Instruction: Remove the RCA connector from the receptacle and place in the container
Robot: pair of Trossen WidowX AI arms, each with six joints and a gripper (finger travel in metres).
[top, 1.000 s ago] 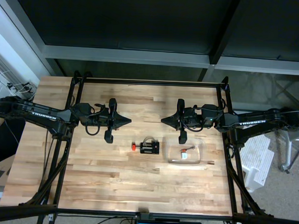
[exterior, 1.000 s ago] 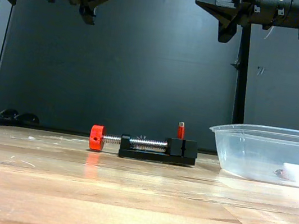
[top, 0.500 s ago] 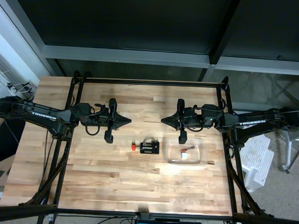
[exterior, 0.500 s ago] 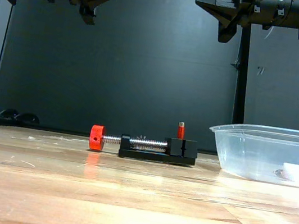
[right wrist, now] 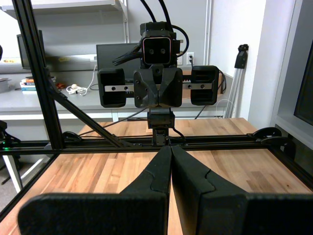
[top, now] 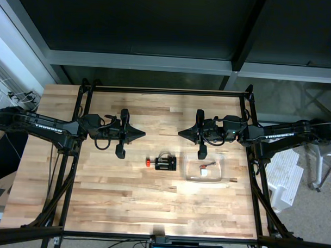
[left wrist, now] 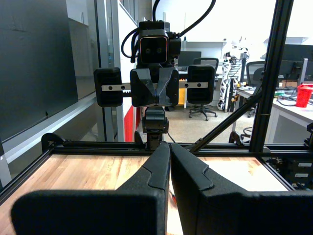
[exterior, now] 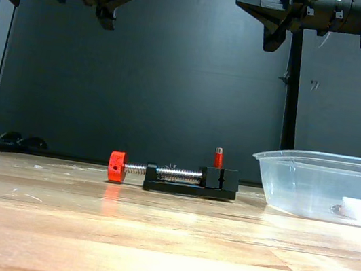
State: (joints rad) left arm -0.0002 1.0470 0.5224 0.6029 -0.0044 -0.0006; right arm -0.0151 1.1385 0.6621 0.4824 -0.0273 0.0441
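Nothing has moved. Above the table [top: 125,199], the left gripper [top: 142,134] and right gripper [top: 180,134] hang high, facing each other and well apart, each with fingers pressed together on nothing. The tray [top: 223,170] sits below the right gripper. The fixture [top: 165,163] lies near its left, with the plug [exterior: 218,157] upright in it.

Matte-black jointed arms [top: 46,126] carry white TROSSEN lettering and looped black cables. The black wedge-fingered left gripper [top: 142,134] and its twin, the right gripper [top: 181,134], sit high over the pale wooden table [top: 125,199].
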